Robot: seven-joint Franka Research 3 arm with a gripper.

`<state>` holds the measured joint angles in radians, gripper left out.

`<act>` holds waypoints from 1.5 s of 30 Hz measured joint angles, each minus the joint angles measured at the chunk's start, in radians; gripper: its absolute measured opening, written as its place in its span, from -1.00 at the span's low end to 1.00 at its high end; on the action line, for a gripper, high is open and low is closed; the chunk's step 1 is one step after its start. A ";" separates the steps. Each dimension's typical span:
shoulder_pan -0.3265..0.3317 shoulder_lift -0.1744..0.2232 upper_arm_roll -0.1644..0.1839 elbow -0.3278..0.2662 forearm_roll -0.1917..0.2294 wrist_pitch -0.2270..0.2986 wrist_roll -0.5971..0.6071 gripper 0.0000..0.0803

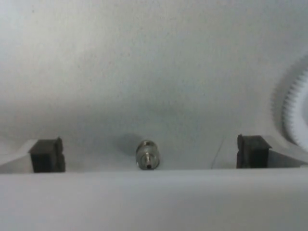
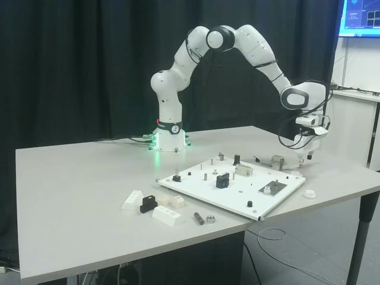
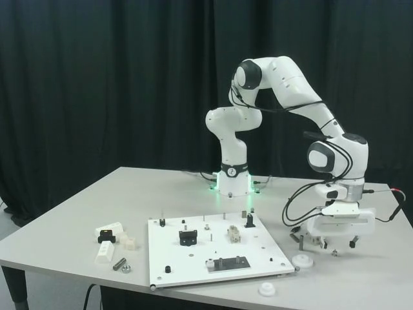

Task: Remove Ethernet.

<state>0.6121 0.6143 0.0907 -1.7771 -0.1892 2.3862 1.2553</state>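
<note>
My gripper (image 1: 149, 153) hangs low over the grey table, off the right side of the white board (image 3: 193, 265), and is open. The black fingertips (image 1: 47, 155) stand wide apart. Between them a small metal cylindrical connector (image 1: 147, 154) lies on the table, touching neither pad. The room views place the gripper (image 2: 307, 155) (image 3: 329, 242) beyond the board's edge, near a cable. On the board sits a pale block-shaped socket part (image 3: 233, 234) (image 2: 244, 170); I cannot tell whether an Ethernet plug is in it.
A white gear (image 1: 296, 110) lies close beside the gripper, and another white disc (image 3: 266, 289) is near the table's front edge. Several small white and black parts (image 2: 151, 205) lie left of the board. Posts and black parts (image 2: 222, 180) stand on the board.
</note>
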 joint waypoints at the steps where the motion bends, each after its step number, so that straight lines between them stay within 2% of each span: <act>1: 0.001 -0.001 -0.001 0.005 0.003 -0.008 0.000 0.97; 13: 0.024 -0.016 -0.022 0.058 0.033 -0.102 -0.017 0.99; 22: 0.054 -0.025 -0.049 0.075 0.040 -0.139 -0.030 0.99; 37: 0.105 -0.032 -0.109 0.087 0.040 -0.157 -0.053 0.99; 45: 0.111 -0.034 -0.120 0.089 0.040 -0.161 -0.056 0.99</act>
<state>0.7233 0.5806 -0.0293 -1.6885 -0.1495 2.2251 1.1989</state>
